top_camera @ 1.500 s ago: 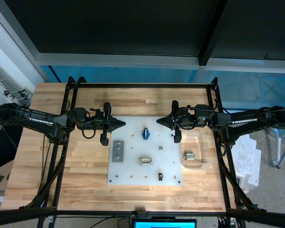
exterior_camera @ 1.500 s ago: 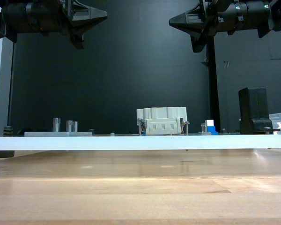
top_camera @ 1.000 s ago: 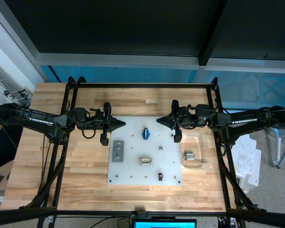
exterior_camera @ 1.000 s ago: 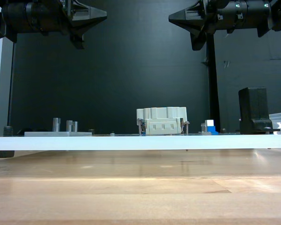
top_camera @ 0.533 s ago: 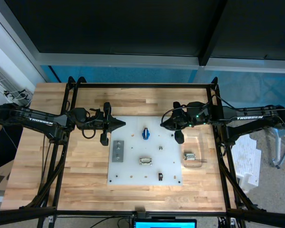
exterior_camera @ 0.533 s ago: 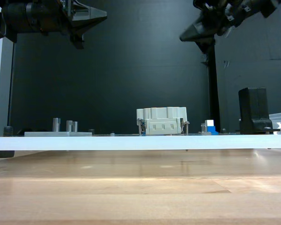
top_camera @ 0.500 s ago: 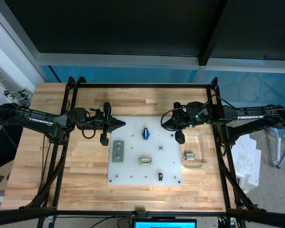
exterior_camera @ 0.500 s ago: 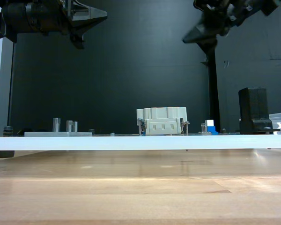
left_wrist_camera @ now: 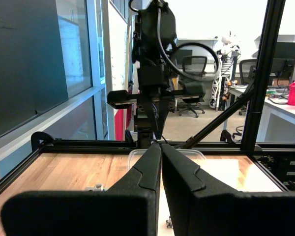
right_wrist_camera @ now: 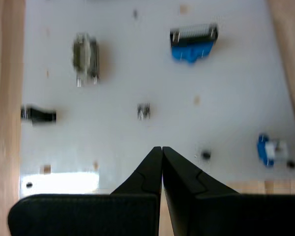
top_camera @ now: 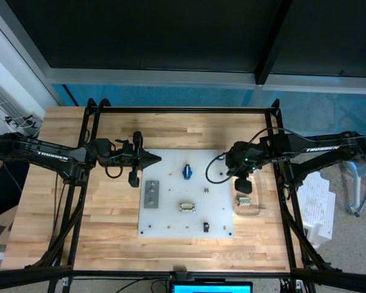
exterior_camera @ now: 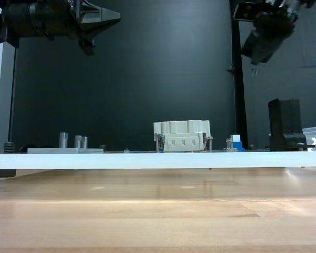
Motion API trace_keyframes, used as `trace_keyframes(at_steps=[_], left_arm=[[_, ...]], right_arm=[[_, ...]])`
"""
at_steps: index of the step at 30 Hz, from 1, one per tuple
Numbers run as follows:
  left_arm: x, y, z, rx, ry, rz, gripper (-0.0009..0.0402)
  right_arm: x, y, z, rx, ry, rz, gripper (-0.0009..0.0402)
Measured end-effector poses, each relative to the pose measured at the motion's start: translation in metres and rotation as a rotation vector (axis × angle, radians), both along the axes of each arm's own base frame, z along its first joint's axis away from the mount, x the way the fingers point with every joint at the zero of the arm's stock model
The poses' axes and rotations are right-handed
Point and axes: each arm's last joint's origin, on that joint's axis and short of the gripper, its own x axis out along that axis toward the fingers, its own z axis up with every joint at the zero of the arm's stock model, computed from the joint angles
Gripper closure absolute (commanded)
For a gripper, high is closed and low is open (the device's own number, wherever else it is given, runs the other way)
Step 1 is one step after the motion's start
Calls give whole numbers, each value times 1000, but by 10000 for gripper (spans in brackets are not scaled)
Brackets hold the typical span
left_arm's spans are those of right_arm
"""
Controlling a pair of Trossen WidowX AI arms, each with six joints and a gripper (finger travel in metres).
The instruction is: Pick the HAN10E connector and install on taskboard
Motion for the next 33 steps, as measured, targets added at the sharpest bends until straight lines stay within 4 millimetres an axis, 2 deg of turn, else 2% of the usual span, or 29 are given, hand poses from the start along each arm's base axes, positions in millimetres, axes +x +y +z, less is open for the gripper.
trace_keyframes(at_steps=[10, 18, 26, 29, 33], left_arm=[[0, 0, 0, 0, 0, 0, 392], [0, 0, 0, 0, -1, 0, 392], [0, 0, 0, 0, -1, 0, 392], [0, 0, 0, 0, 0, 0, 392], [0, 0, 0, 0, 0, 0, 392]], right_arm=[[-12, 23, -5, -1, 183, 26, 393], [-24, 51, -9, -8, 258, 86, 393], [-30, 66, -24, -63, 348, 125, 392], [-30, 66, -27, -69, 360, 125, 380], [-30, 66, -30, -82, 364, 114, 336]])
